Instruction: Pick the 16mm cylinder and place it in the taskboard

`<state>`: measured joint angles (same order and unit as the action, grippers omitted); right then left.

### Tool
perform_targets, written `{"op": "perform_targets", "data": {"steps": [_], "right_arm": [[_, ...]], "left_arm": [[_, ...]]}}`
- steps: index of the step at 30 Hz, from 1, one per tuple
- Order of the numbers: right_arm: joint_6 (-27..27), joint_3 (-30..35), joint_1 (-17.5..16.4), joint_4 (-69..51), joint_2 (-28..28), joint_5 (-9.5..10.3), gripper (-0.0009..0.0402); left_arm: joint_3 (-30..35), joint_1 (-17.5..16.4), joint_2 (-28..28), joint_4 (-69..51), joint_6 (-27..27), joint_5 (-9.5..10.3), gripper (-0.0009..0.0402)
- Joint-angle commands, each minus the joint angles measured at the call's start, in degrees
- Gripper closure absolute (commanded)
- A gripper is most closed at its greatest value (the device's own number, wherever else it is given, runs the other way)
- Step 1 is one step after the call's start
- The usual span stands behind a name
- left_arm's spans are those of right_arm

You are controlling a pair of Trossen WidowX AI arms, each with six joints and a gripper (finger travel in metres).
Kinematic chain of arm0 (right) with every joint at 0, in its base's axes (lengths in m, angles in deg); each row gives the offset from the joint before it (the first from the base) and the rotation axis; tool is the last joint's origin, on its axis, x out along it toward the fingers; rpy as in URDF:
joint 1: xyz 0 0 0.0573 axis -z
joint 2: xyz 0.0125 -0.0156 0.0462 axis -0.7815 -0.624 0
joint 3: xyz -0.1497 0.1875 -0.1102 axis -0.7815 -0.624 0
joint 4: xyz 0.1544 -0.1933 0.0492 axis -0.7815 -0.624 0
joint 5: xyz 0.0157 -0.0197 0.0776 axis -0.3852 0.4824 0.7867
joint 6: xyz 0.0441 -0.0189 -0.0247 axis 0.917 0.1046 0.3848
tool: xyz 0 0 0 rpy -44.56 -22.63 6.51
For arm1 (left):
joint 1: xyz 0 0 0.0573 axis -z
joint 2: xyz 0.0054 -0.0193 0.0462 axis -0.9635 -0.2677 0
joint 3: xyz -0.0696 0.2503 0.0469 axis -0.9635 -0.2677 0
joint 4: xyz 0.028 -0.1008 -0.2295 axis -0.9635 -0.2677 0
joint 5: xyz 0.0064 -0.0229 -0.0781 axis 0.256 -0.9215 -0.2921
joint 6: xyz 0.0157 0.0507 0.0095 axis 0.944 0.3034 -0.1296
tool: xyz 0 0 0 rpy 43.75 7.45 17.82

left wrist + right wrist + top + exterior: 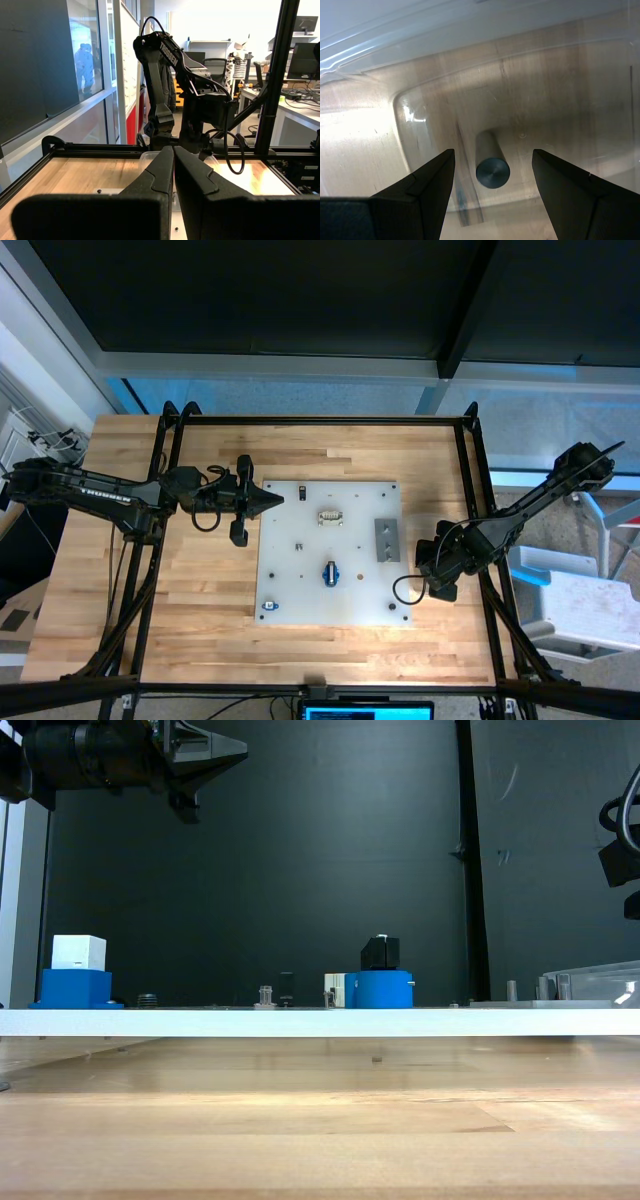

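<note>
Hovering over a clear plastic tray (395,65), the right gripper (493,151) is holding its fingers (427,190) wide apart and gripping nothing. The small grey peg (489,157) is lying on its side on the tray floor, straight ahead of the gripper and in the gap between the two fingers, touching neither; its round flat end is facing back toward the gripper. From above, this gripper (437,575) is sitting just beyond the right edge of the white board (300,580), with the grey block (386,539) lying inward of it on the board.

The left gripper (272,498) is hanging high above the board's left edge, its fingers (160,170) pressed together with nothing between them and pointing across toward the right arm. The blue part (331,573) and the beige connector (330,517) are standing on the board ahead of and below it.
</note>
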<state>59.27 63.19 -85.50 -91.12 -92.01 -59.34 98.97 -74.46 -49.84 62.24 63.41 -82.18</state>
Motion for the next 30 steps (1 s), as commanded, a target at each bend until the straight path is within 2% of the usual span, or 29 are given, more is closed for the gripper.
{"op": "perform_targets", "data": {"steps": [1,14,30], "right_arm": [[0.1,-0.3,0.0,0.2,0.0,-0.07,0.0178],[1.2,-0.5,0.1,0.9,0.0,-0.11,0.0183],[2.0,-0.7,0.1,1.2,0.0,-0.11,0.0263]], "left_arm": [[0.0,0.0,0.0,0.0,0.0,-0.02,0.0393],[0.0,0.0,0.0,0.0,0.0,-0.02,0.0393],[0.0,0.0,0.0,0.0,0.0,-0.02,0.0393]]}}
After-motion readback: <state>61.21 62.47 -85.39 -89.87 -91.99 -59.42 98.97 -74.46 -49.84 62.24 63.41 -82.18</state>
